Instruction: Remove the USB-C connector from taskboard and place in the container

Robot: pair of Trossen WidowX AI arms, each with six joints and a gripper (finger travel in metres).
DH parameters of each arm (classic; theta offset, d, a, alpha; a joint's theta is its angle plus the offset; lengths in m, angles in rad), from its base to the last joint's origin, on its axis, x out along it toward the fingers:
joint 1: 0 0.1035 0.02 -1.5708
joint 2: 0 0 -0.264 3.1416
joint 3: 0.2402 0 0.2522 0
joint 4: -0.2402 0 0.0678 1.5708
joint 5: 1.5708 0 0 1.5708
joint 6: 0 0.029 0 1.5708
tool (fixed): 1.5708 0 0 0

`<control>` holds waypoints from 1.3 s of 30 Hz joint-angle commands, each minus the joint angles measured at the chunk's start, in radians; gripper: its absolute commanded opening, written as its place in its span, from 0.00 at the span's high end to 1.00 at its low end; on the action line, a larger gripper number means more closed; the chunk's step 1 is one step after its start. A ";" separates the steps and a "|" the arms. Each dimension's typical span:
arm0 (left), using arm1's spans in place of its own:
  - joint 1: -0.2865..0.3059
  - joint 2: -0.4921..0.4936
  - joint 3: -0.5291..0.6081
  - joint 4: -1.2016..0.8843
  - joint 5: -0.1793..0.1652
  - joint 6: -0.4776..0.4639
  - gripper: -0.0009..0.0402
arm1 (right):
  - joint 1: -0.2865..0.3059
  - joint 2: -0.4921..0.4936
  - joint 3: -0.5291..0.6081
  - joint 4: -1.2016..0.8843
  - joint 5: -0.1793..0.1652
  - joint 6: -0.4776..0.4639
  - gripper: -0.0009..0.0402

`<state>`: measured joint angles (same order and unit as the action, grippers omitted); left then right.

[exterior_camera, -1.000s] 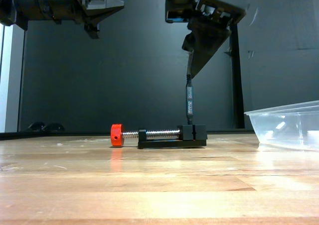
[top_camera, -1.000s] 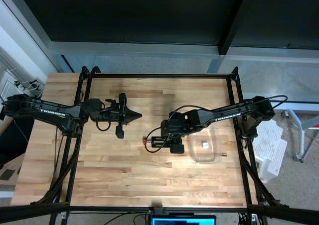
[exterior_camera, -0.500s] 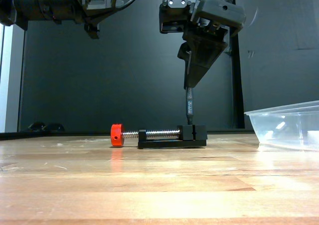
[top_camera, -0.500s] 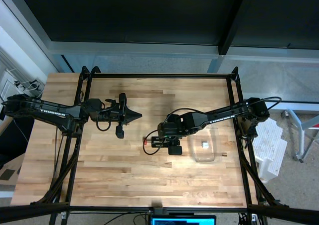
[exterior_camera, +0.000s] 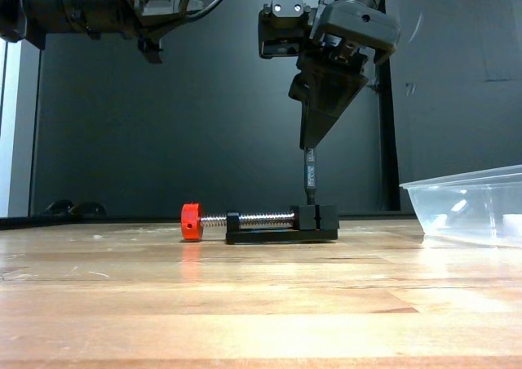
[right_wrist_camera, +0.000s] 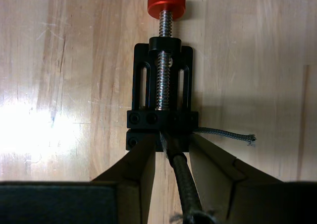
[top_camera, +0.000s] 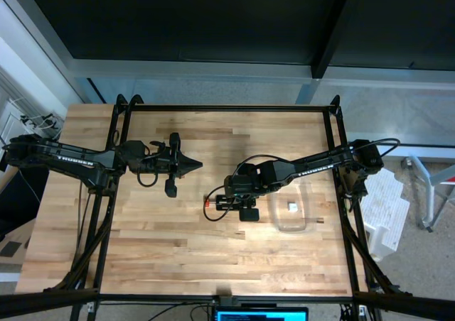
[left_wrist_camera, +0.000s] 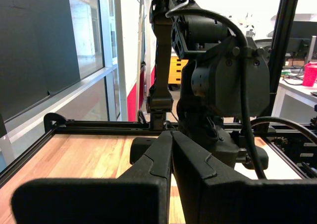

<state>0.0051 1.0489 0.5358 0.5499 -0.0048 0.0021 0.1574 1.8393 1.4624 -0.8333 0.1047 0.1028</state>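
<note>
The container point(exterior_camera: 465, 202) is closest to us. It sits on the table off to one side of the right gripper point(exterior_camera: 308, 144), a little way away, with a small white block point(top_camera: 291, 206) inside it.

Next comes the taskboard point(exterior_camera: 281, 222), right under the right gripper. Its red knob point(exterior_camera: 191, 221) is at the end away from the gripper, on the side away from the container. The USB-C connector point(exterior_camera: 309, 177) stands in the end of the taskboard just under the gripper tip. The right gripper's fingers point(right_wrist_camera: 143, 159) are apart, one on each side of the plug, and a bit of wood shows between them and it. They are not squeezing it yet.

Farthest back is the left gripper point(top_camera: 195, 165), well away from the right one. It is pinched shut on nothing.

What could go wrong? If the fingers close too high, they may catch only the very top of the plug and slip off. If the pull is slanted, the plug may jam, bend, or drag the little taskboard along, because it looks light.

The plug is long and thin and stands straight up. Its bottom end is stuck in the taskboard and its top end points up into the right gripper.
</note>
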 commanded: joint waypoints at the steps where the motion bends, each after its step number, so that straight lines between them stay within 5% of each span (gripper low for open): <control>1: 0.000 0.000 0.000 0.000 0.000 0.000 0.98 | 0.000 -0.001 -0.001 0.000 0.000 0.005 0.82; 12: 0.000 0.000 0.000 0.000 0.000 0.000 0.98 | 0.000 -0.001 -0.001 0.001 0.000 0.005 0.98; 39: 0.000 0.000 0.000 0.000 0.000 0.000 0.98 | 0.000 -0.022 0.026 -0.035 0.004 0.011 0.98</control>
<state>0.0051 1.0489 0.5358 0.5499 -0.0048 0.0017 0.1574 1.8236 1.4746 -0.8608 0.1055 0.1143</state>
